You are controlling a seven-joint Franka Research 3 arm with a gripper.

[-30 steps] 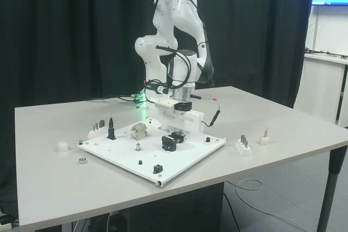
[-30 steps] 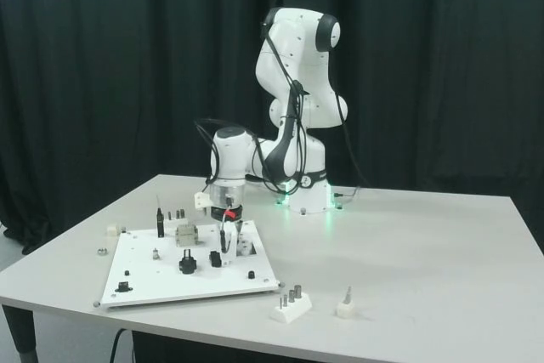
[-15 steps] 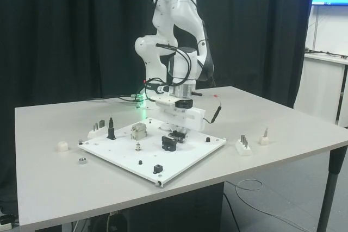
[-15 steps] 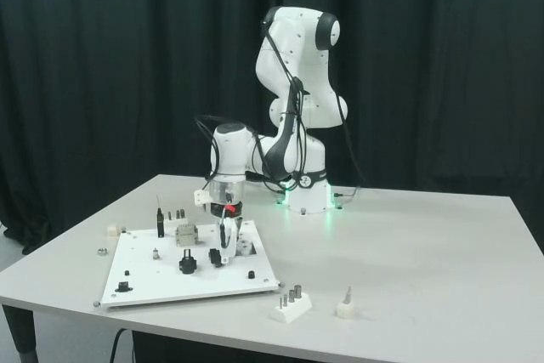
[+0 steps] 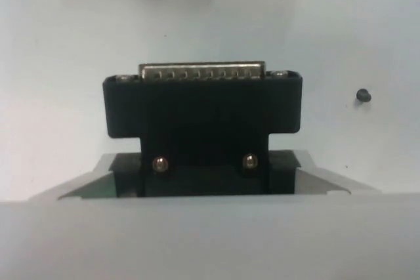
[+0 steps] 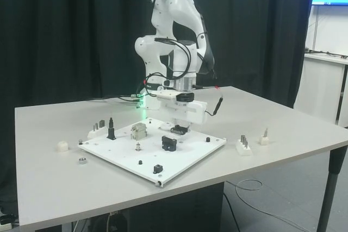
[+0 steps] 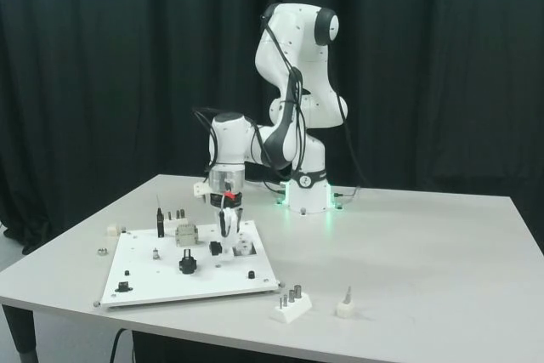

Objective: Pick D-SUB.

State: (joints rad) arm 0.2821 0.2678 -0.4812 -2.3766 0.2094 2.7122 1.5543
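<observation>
We have the D-SUB [image 5: 202,116] in our hand [image 6: 179,129] — the wrist view shows the black connector body clamped between closed-in fingers, its metal pin shell pointing away from us, raised above the white board [image 6: 187,153] on the grey desk [image 6: 49,183]. The risk from here, as we judge it, is slip: the grip sits on the narrow rear of the shell, so a quick swing could twist the connector in the fingers. Dropping low in transit could also clip the black plug [image 6: 169,143] just beside us.
</observation>
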